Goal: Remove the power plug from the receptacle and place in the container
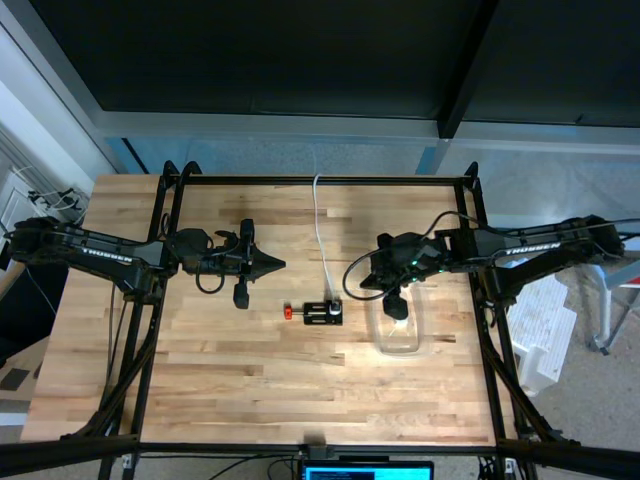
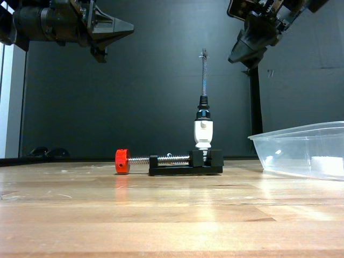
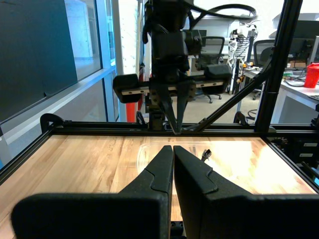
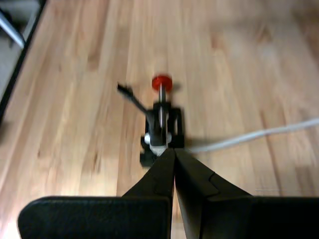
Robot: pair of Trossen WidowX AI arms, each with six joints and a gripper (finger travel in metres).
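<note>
Fingers (image 3: 159, 169) pressed together on left gripper (image 2: 130, 25), upper left, and right gripper (image 2: 232, 58), upper right. Low view shows power plug (image 2: 202, 110) upright in white receptacle (image 2: 203, 131) (in black vise (image 2: 185, 163)); clear container (image 2: 301, 153) lower right.

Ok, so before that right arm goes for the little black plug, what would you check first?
1. Power plug seated upright in the receptacle: ok.
2. Red-knobbed vise around the receptacle: ok.
3. Right gripper open for the grab: not ok, shut, high up to the plug's right.
4. Left gripper clear of the plug: ok, shut, raised well to the left.
5. Container upright beside the vise: ok.
</note>
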